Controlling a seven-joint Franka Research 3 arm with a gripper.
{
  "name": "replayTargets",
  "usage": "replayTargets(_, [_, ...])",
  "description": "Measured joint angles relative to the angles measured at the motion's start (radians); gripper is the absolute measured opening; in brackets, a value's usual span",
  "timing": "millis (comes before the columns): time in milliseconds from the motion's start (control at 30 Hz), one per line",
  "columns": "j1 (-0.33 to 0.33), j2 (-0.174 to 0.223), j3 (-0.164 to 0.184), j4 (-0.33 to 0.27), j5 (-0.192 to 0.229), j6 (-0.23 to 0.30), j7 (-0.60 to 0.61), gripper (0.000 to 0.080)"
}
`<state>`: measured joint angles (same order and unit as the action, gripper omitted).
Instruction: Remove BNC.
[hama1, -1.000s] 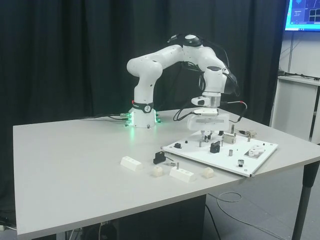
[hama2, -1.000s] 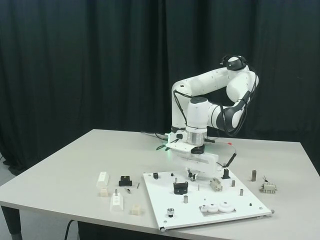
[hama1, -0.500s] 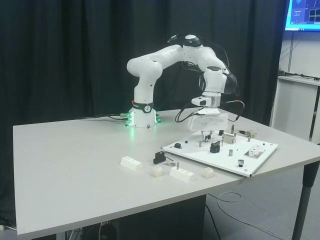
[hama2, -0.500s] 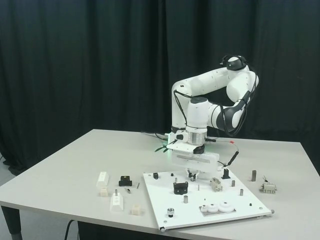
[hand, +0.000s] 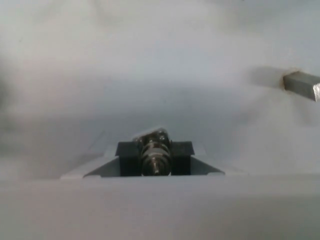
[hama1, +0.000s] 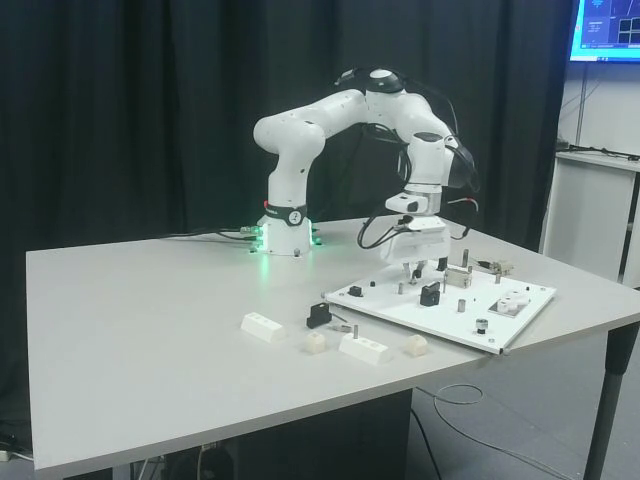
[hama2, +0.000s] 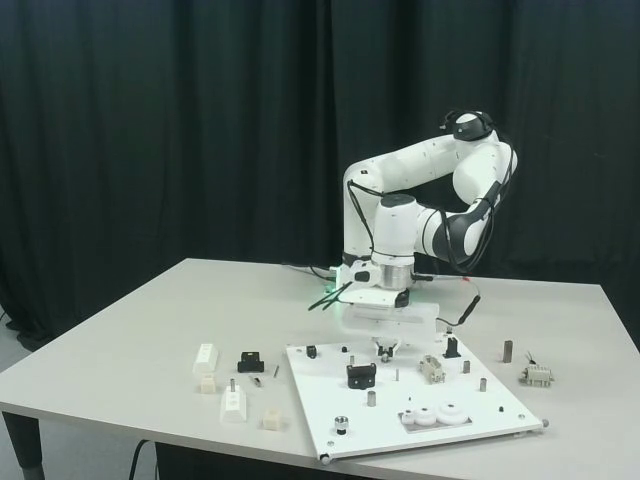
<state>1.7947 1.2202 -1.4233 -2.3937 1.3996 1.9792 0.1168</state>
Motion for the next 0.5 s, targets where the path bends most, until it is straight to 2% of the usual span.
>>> replayTargets(500, [-0.001,0.0,-0.001,0.001,0.0,-0.004,-0.275,0.0124])
